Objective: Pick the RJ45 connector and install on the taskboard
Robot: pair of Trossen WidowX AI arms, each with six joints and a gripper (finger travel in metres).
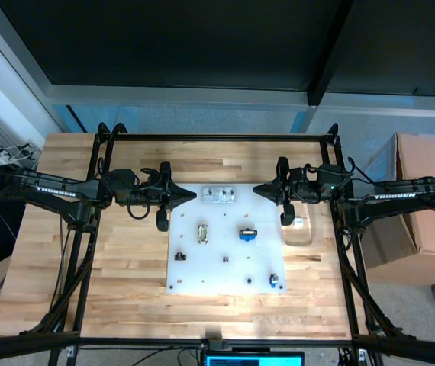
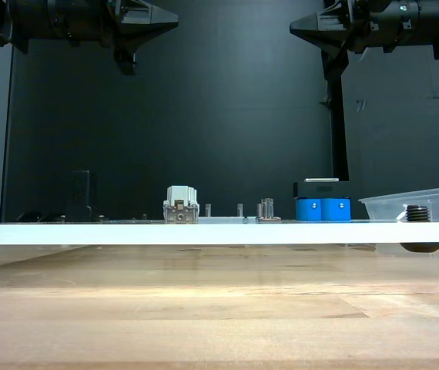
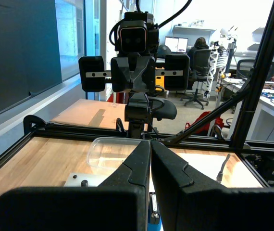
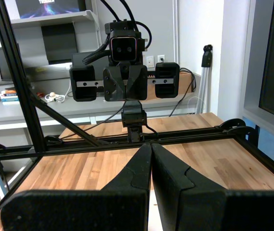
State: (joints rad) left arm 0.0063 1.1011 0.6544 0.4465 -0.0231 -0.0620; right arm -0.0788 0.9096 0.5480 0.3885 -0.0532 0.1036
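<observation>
Two black robot arms face each other over a butcher-block table [image 1: 65,267]. Its pale and honey planks are ringed by a black metal frame [image 1: 217,138], and dark wall panels stand behind.

At left, the left gripper [image 1: 191,196] hangs well above the taskboard's left edge. Its matte, wedge-shaped fingers [image 3: 134,166] are pressed together tip to tip with nothing between them.

At centre lies the taskboard [image 1: 202,271], a flat, glossy white slab. It carries a boxy grey socket [image 1: 202,232], a blue-and-black block [image 1: 247,234] and a few short metal pegs [image 2: 266,208].

The right gripper [image 1: 257,190] is poised just as high over the board's far right corner. Its angular fingers [image 4: 132,173] are likewise closed and empty.

Just beside the board's right edge sits a clear plastic tray [image 1: 313,238] with rounded corners. A small pale piece [image 1: 298,223] lies free inside it. Whether that piece is the RJ45 connector cannot be told, and neither gripper holds the part.

A brown cardboard box [image 1: 423,198] stands on the floor at far right.
</observation>
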